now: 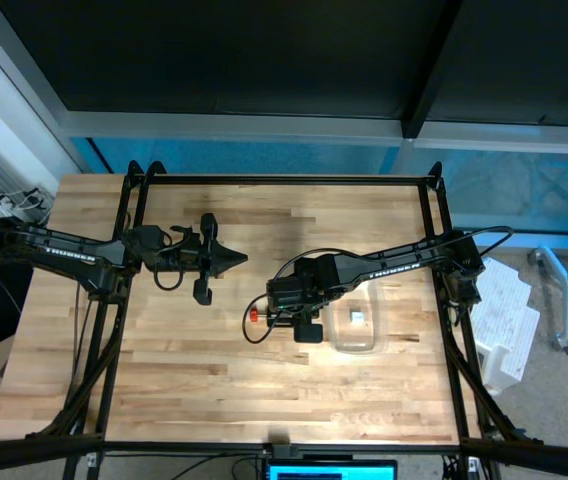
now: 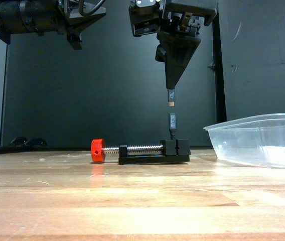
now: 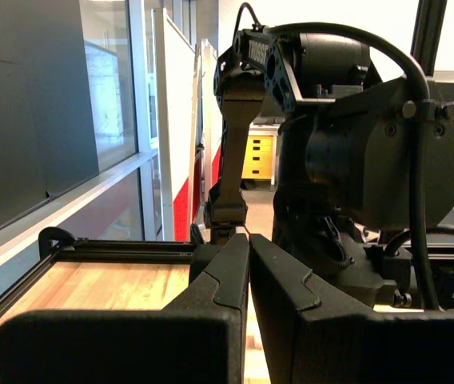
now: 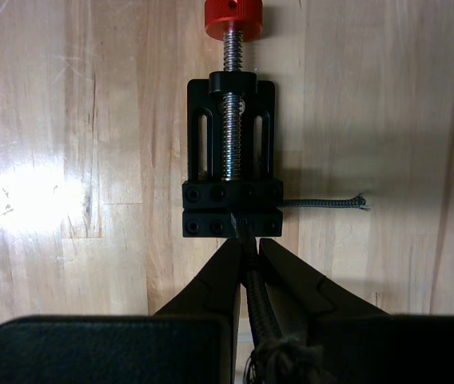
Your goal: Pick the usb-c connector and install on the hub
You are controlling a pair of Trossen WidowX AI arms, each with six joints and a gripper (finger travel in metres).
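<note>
Jaws on your right arm (image 1: 394, 262) point straight down over the vise (image 2: 152, 150) on the bench (image 2: 132, 201), clenched on the usb-c connector (image 2: 171, 97) hanging upright just above the hub (image 2: 172, 122), apart from it, while your left arm (image 1: 64, 250) holds its jaws level, clenched empty, well to the left.

A wooden table (image 1: 214, 380) is carrying 1 black vise (image 2: 152, 150) with a red knob (image 2: 97, 150). 1 clear tub (image 2: 253, 143) is sitting just beside it. A frayed cord (image 4: 323, 204) is lying against the vise.
</note>
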